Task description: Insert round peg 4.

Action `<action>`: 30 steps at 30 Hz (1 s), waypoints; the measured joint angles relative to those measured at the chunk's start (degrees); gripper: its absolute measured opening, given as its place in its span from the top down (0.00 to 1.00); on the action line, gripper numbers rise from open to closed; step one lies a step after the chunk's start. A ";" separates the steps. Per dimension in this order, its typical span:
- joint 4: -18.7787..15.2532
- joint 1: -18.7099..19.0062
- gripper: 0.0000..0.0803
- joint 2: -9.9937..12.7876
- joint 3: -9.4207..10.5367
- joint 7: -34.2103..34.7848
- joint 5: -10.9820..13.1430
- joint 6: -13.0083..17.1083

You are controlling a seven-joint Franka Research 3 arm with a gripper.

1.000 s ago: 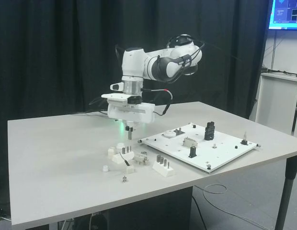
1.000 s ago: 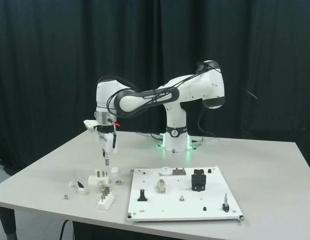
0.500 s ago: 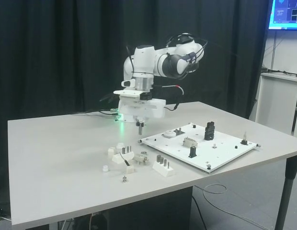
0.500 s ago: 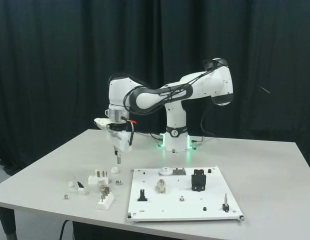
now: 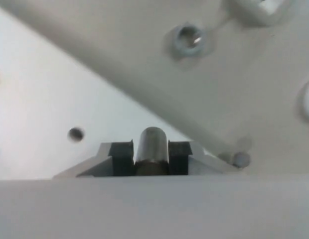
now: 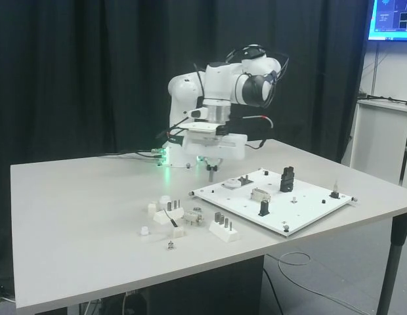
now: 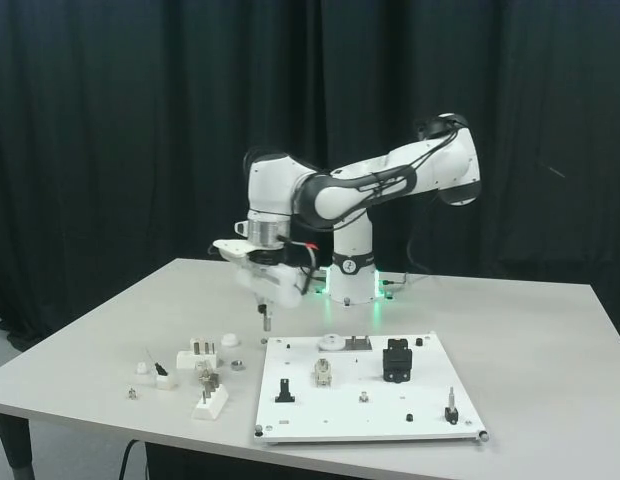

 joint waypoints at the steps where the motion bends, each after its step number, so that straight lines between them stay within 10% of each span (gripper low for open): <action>1: -0.11 0.62 0.82 -0.11 0.00 0.00 -0.07 0.13; 30: -0.85 16.10 0.82 -1.82 0.77 -12.54 -1.30 0.12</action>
